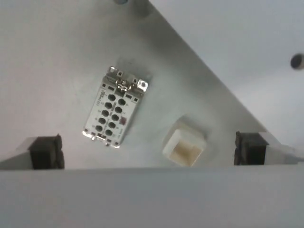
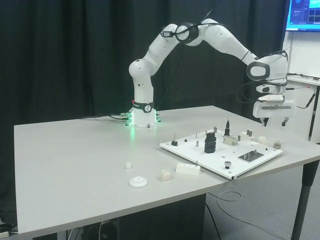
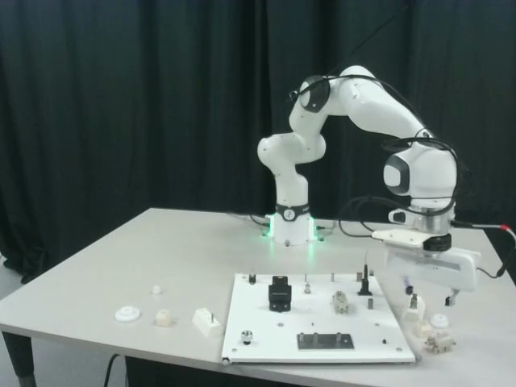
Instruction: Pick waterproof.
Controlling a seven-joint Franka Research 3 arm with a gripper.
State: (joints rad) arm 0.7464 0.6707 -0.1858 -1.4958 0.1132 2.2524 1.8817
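- The gripper hangs released, holding nothing.
- The waterproof connector lies on the grey table below, between the jaws but nearer one finger, its long axis oblique to their line.

On the grey desk we see a white board, with small white parts nearby.

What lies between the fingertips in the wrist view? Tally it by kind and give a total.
Multi-pin connector: 1
White square housing: 1
Total: 2
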